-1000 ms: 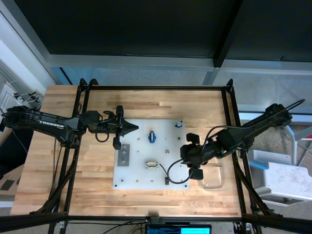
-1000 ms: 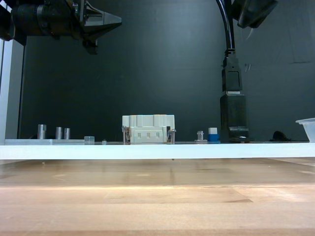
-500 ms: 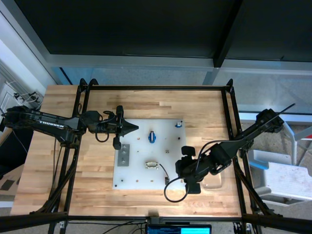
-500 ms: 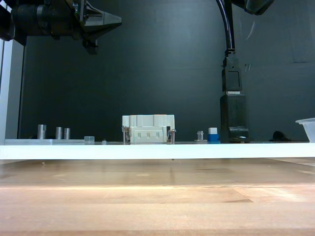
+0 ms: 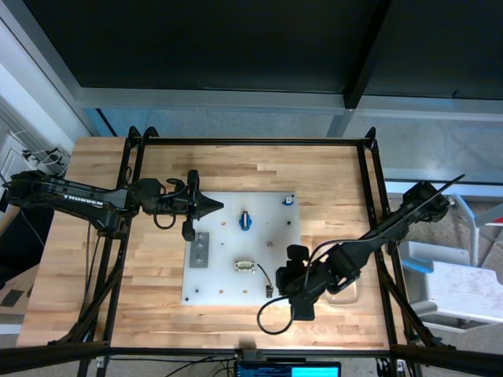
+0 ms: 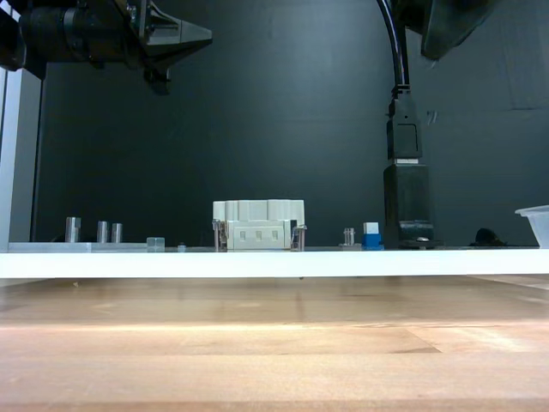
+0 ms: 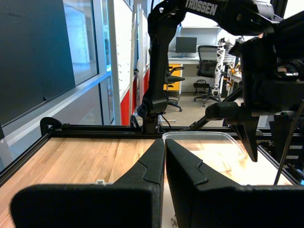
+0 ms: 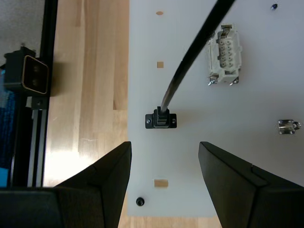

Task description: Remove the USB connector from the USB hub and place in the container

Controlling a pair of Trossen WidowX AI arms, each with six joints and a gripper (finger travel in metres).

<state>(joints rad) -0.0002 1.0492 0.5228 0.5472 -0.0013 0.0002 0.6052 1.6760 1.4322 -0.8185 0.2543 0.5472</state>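
Lettering TROSSEN (image 7: 204, 6); right pincer (image 8: 164, 145) seemingly over hub (image 8: 161, 120); left pincer (image 7: 165, 142) aloft.

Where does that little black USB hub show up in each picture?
High: USB hub at the near edge of the white board, beside the right gripper; left gripper hovers over its far-left corner.
Low: right of centre, USB connector plugged on top.
Left wrist: not in it.
Right wrist: beyond the open fingers.
Landmark: grey socket, near the hub in those three.

Glass partitions (image 7: 80, 47) line a bright office holding a black chair (image 7: 207, 69) and monitor (image 7: 185, 45).
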